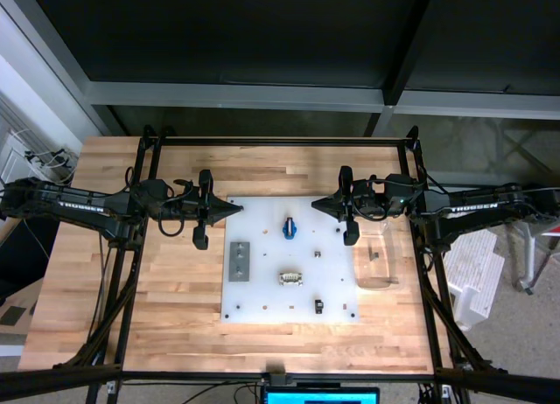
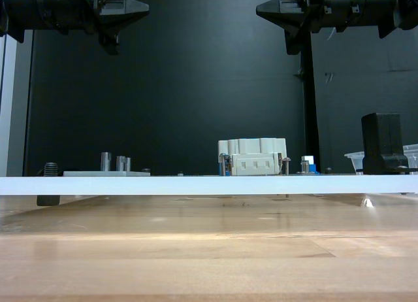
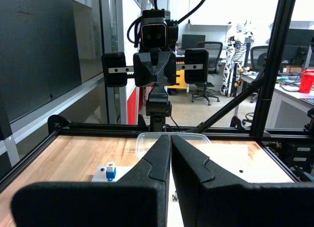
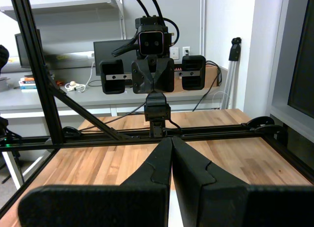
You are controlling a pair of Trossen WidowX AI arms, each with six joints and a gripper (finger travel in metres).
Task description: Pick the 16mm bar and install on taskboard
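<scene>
Hovering over taskboard (image 1: 262, 303).
I'm hanging left claw (image 1: 236, 209) and right claw (image 1: 317, 204) high, both pinched closed, empty; 16mm bar: can't tell.

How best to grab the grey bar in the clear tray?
Likely its middle, from above: the small grey bar sits inside the clear plastic tray, whose walls block side approaches. Left tool and right tool hover shut above the white board.
</scene>
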